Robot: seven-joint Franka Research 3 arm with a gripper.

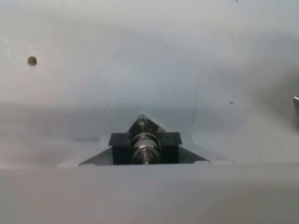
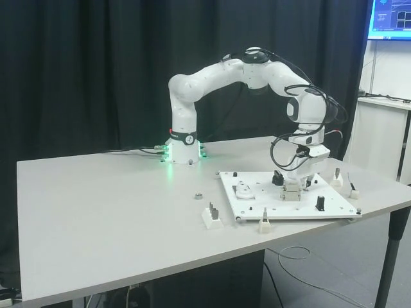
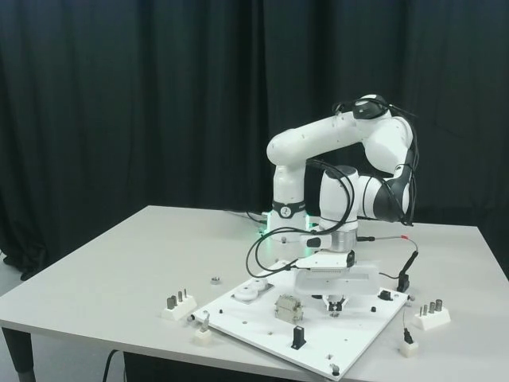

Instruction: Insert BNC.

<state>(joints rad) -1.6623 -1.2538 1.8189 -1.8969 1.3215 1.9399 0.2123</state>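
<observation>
white arm low over white board (image 3: pixel 262 338), gripper (image 1: pixel 145 151) clenched on bnc connector (image 1: pixel 145 148), no legible writing

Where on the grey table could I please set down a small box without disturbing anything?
The broad grey table is bare between the arm's green-lit base and the near edge. It is crowded on and around the white square board: small white blocks holding pins border it, and the hand hangs just over it.
</observation>
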